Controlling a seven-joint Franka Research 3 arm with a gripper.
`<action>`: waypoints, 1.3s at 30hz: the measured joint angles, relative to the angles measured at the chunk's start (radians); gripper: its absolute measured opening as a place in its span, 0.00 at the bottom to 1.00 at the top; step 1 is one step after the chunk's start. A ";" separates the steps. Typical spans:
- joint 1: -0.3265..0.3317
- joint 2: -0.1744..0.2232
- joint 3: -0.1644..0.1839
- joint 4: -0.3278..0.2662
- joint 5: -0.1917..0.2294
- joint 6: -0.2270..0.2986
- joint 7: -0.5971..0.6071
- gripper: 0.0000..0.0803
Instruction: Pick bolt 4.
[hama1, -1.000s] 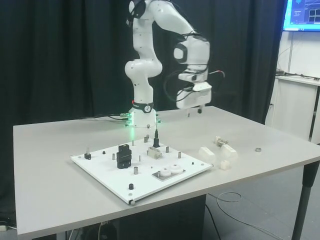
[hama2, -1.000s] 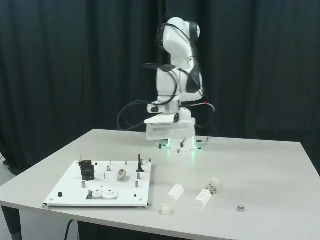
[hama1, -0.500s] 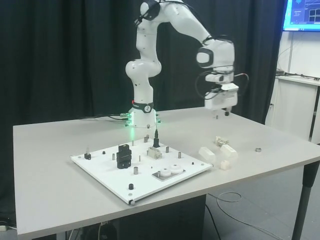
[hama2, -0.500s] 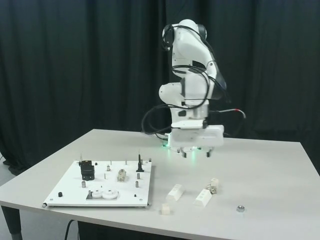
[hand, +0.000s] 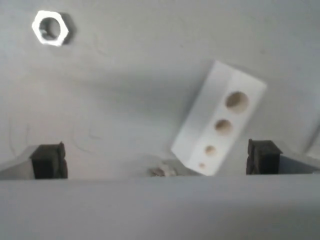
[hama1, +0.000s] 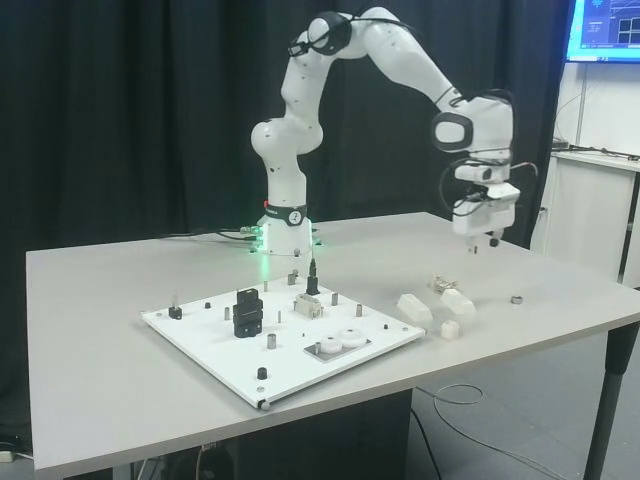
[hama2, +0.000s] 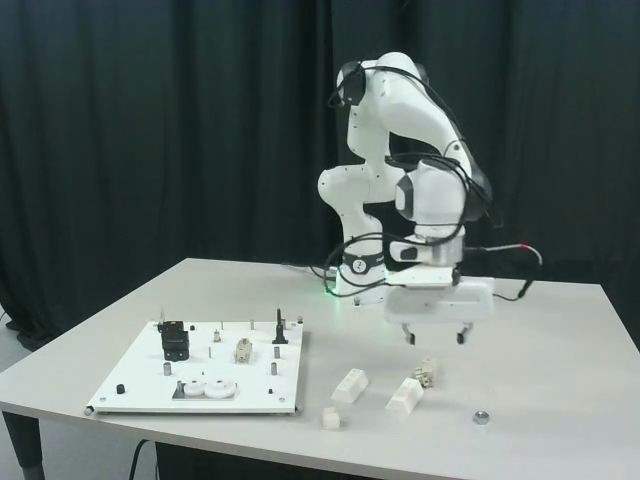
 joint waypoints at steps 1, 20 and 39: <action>0.000 0.013 0.004 0.015 0.001 -0.005 0.005 1.00; 0.041 0.222 0.014 0.241 0.064 -0.072 0.032 1.00; 0.045 0.352 0.013 0.367 0.101 -0.107 0.036 1.00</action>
